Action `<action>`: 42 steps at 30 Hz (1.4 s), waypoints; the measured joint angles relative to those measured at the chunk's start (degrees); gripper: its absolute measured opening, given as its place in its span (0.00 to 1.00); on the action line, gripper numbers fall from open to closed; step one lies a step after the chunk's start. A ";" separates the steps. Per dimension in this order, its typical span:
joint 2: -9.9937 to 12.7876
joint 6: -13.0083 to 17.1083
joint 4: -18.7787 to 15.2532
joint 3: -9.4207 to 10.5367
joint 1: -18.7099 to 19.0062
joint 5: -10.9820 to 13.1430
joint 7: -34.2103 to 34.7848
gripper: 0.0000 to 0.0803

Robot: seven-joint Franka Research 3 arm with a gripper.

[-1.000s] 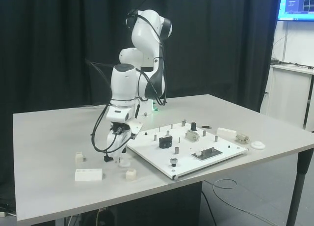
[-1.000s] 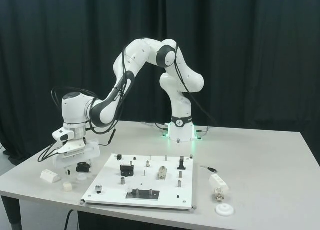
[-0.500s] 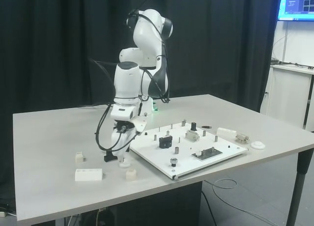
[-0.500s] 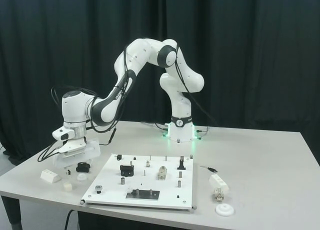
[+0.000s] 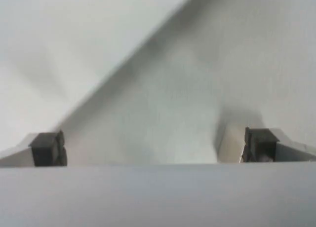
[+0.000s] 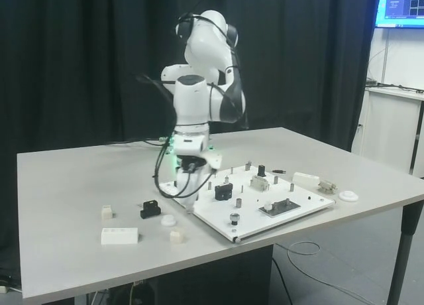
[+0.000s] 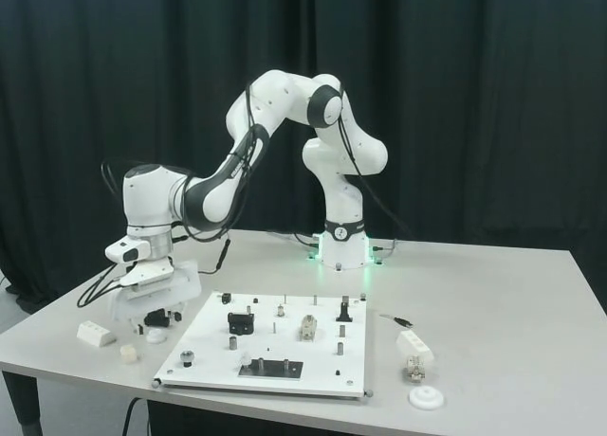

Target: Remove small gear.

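Claw (image 5: pixel 153 149), blocky black fingertips spread and empty, hangs over flat white board (image 6: pixel 291 209).

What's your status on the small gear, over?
End effector open, empty, above board edge. Small gear on table beside black part, off board. Nothing obstructing.
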 joint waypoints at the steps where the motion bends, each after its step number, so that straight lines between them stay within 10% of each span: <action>1: -0.02 -0.57 0.42 0.00 0.32 0.37 0.16 1.00; 19: -0.29 -7.36 4.32 -0.02 7.98 2.25 10.15 1.00; 42: -0.32 -3.34 2.07 -1.25 17.55 1.29 25.98 1.00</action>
